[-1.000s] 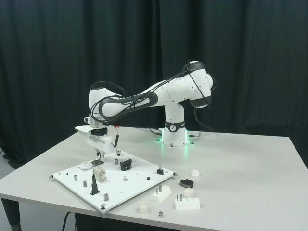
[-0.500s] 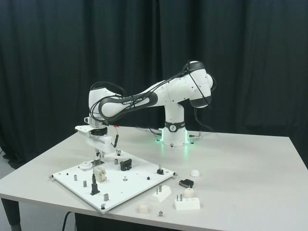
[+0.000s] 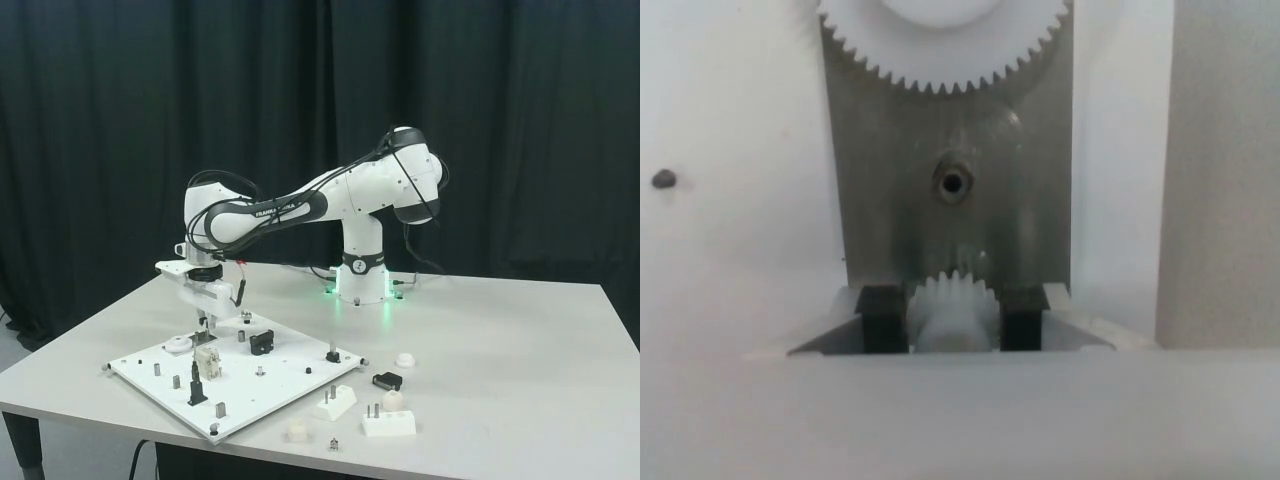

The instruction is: Insert small gear.

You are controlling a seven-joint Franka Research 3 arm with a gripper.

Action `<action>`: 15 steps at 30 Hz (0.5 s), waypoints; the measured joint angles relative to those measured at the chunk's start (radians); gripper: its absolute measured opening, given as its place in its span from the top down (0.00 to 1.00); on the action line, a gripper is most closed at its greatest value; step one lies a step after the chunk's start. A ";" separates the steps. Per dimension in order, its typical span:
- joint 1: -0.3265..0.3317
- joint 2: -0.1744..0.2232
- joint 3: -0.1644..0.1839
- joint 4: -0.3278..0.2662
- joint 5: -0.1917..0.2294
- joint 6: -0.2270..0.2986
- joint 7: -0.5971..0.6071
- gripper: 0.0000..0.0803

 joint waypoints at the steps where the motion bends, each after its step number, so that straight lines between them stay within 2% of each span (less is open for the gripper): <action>1: 0.000 0.000 0.001 0.000 0.001 0.003 0.000 0.76; 15: -0.001 0.000 0.006 0.000 0.005 0.010 0.000 0.76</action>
